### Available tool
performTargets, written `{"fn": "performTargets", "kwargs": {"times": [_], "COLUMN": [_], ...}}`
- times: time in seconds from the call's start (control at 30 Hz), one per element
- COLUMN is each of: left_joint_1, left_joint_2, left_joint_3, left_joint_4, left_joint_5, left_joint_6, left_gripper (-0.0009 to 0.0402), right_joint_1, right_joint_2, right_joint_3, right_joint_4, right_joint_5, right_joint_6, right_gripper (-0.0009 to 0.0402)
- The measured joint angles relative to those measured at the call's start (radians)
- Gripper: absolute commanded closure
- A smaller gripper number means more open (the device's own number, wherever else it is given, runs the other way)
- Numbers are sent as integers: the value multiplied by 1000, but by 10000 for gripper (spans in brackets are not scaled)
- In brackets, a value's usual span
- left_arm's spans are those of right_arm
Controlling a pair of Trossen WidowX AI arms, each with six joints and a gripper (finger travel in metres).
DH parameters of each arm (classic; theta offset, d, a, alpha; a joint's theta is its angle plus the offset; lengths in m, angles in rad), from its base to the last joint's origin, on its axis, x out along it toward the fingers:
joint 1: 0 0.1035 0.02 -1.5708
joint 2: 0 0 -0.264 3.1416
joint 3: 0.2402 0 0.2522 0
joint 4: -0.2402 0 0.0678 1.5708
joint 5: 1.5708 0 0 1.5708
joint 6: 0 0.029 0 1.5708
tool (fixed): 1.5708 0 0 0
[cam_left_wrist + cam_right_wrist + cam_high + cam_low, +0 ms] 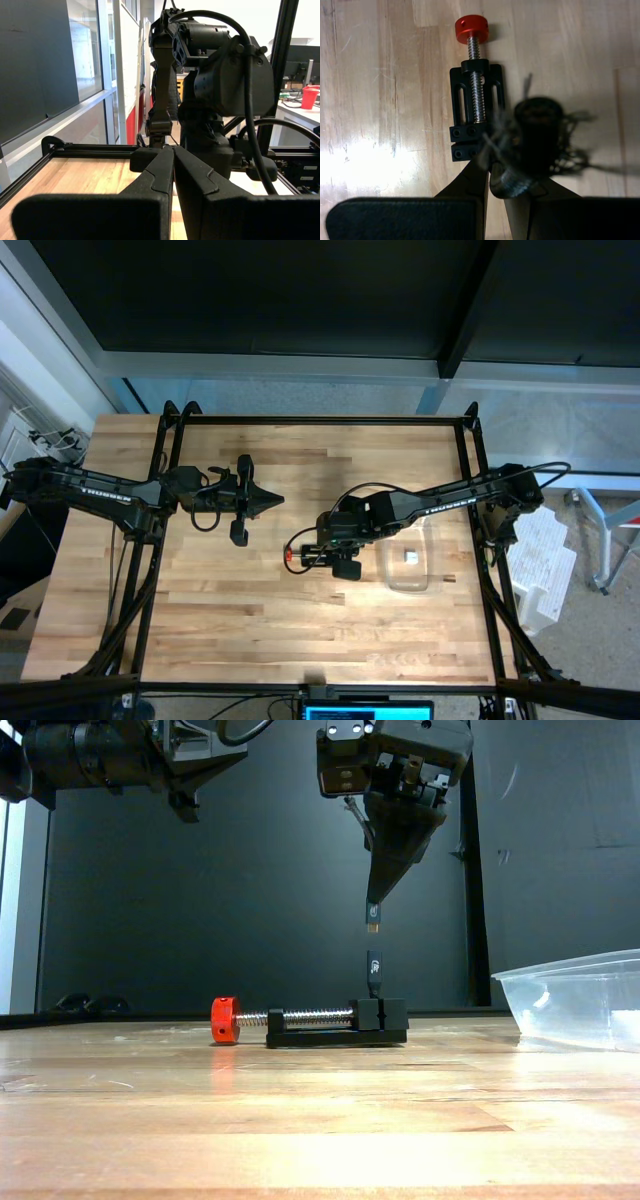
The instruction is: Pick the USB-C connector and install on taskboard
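1. Table [250,630]: pale wood planks. Both of my arms reach in over it from the sides.
2. Left arm: sits over the left part of the table. My left gripper [268,500] is held well above the wood, its fingers pressed flat together with nothing between them.
3. Right arm: stretched in to mid-table. My right gripper [374,905] points straight down, directly over the taskboard, with its fingers pinched tight on the connector.
4. Tray [575,982]: clear plastic, resting on the wood to the right of the taskboard and apart from it. One small white piece [410,556] lies inside.
5. Taskboard [335,1023]: a low black block flat on the table. A silver screw [310,1017] runs out of its left end to a red knob [224,1019].
6. Pin [375,970]: thin and dark, standing upright from the block's right end.
7. Connector [372,915]: small and dark, hanging upright from my right fingertips with its metal tip down. It is in line above the pin, with a clear gap between the two.
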Motion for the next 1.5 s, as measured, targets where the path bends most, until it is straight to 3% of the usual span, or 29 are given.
{"fn": "performTargets", "kwargs": {"times": [1.5], "left_joint_1": [0], "left_joint_2": [0], "left_joint_3": [0], "left_joint_4": [0], "left_joint_5": [0], "left_joint_6": [0], "left_gripper": [393], "right_joint_1": [15], "right_joint_2": [21], "right_joint_3": [-5], "right_joint_4": [18], "right_joint_5": [2], "right_joint_6": [-20], "right_gripper": [393]}}
